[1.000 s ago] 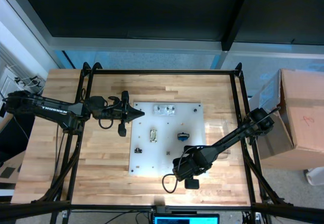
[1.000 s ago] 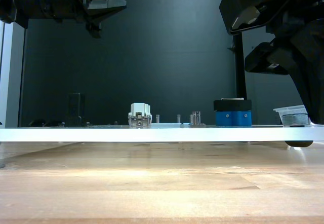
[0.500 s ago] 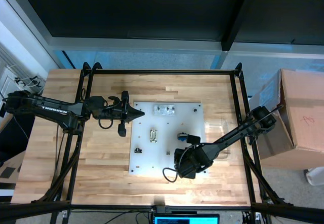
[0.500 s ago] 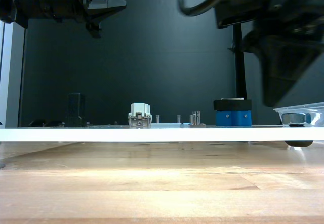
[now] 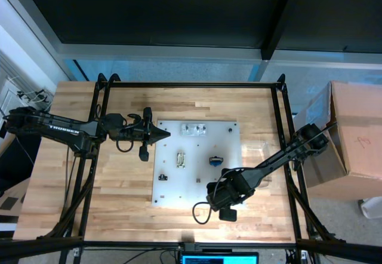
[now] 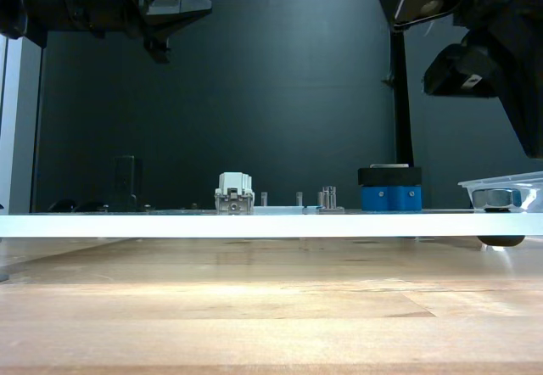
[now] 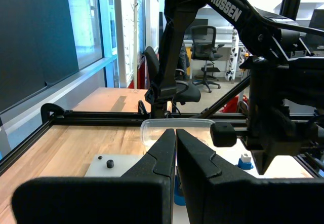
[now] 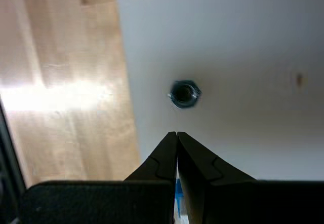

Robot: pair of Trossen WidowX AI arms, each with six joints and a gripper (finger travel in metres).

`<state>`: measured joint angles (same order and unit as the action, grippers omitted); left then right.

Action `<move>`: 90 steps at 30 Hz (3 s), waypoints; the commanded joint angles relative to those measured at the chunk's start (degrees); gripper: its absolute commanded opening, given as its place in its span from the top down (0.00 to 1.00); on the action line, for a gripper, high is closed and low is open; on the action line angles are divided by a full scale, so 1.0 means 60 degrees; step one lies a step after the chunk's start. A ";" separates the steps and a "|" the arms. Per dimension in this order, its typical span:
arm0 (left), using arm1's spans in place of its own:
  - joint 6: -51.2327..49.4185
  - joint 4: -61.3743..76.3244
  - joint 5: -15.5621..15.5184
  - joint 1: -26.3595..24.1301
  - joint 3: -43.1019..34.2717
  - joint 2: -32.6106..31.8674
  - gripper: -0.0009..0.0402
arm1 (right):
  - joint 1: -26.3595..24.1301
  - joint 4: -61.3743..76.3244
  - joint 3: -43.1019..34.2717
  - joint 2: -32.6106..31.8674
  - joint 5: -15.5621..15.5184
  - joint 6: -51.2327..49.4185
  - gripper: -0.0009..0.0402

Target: Unfasten the M12 nut and place it in the container

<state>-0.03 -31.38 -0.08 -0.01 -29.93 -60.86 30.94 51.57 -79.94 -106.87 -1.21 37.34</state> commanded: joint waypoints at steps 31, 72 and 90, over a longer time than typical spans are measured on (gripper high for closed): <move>0.0000 0.0000 0.0000 0.0004 -0.0004 0.0000 0.98 | -0.0142 -0.1661 0.0980 -0.0084 0.0055 -0.0379 0.98; 0.0000 0.0000 0.0004 0.0004 -0.0004 0.0000 0.98 | -0.0164 -0.0186 -0.0284 -0.0568 -0.0736 -0.0776 0.98; 0.0000 0.0000 0.0004 0.0000 -0.0004 0.0000 0.98 | -0.0284 -0.0317 -0.0142 -0.0710 -0.0208 -0.1035 0.98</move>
<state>-0.03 -31.38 -0.08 -0.01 -29.95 -60.84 29.23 49.65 -80.88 -111.07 -3.60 31.14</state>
